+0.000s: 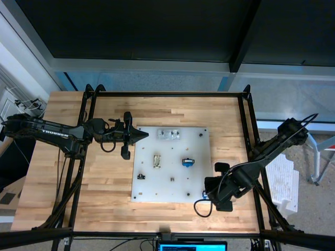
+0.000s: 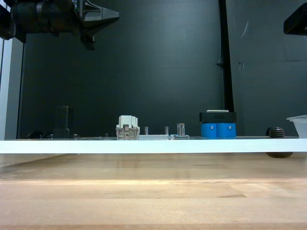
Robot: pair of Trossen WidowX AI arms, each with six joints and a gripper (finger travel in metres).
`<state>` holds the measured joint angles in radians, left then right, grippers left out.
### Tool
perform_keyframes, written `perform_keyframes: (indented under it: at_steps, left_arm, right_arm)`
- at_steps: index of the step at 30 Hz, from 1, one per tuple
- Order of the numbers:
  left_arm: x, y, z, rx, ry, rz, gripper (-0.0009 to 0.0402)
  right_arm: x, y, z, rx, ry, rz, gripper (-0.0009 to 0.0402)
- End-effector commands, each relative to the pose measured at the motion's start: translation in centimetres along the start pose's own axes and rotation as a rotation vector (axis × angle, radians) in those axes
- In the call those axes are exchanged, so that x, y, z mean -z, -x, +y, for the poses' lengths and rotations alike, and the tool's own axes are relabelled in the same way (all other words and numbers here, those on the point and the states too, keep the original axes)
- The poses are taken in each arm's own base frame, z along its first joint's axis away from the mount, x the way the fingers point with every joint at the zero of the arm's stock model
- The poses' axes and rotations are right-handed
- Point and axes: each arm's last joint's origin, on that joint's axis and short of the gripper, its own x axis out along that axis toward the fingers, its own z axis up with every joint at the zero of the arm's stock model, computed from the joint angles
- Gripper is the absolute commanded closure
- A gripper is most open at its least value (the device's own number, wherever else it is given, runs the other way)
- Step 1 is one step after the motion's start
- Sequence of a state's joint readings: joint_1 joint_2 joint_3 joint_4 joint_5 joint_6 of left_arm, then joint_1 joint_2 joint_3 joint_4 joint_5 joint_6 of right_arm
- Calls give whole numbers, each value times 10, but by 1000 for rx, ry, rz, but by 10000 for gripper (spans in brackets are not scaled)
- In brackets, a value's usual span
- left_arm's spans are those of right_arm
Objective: Pick the RJ45 connector and install on taskboard
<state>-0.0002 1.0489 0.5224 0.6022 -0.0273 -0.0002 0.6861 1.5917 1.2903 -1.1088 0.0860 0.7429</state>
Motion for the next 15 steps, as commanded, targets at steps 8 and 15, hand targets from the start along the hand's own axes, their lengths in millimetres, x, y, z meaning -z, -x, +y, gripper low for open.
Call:
perform_keyframes:
  at_steps: [8, 15]
  left_arm:
    - [0, 0, 0, 0, 0, -1, 393]
    - [0, 0, 0, 0, 0, -1, 393]
  right_arm:
    - [-22, -14, 10, -6, 2, -7, 393]
    - [-27, -24, 11, -4, 10, 0, 393]
